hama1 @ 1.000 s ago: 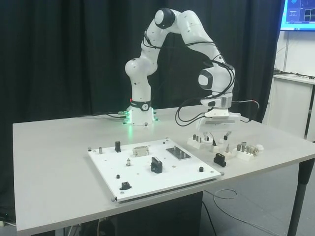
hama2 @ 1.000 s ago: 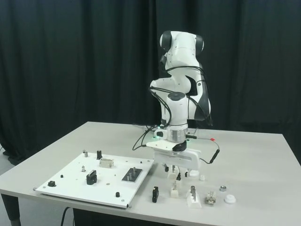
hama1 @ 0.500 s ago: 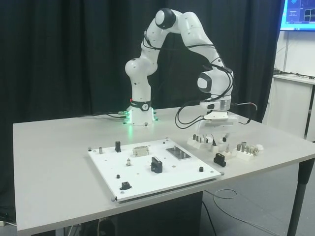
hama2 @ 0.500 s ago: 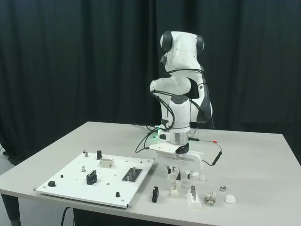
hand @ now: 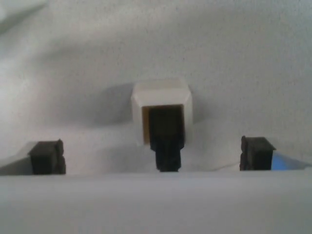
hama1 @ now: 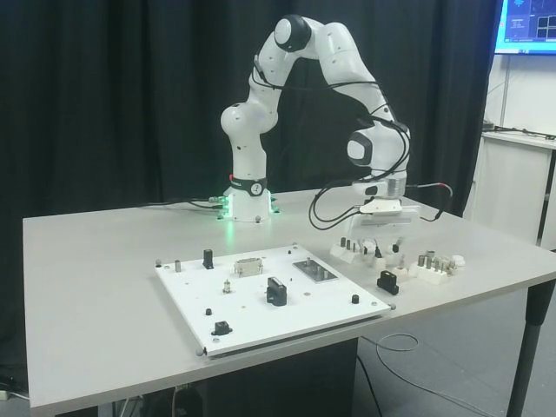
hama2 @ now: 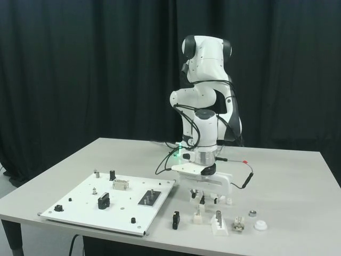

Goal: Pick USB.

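Hovers with the pincer (hand: pixel 154 155) spread wide, fingers either side of the USB (hand: pixel 166 139), nothing gripped. USB upright in its white holder (hand: pixel 162 100) on the grey surface (hama2: pixel 287 176), between the fingers but apart from both. Left to do, by the look of it: descend, close, lift.

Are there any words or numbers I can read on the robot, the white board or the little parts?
None can be read.
Screen in the top corner of the first room view: it shows marks, too small to read.
Robot arm: no readable brand or label.
White board and small parts: no writing visible.
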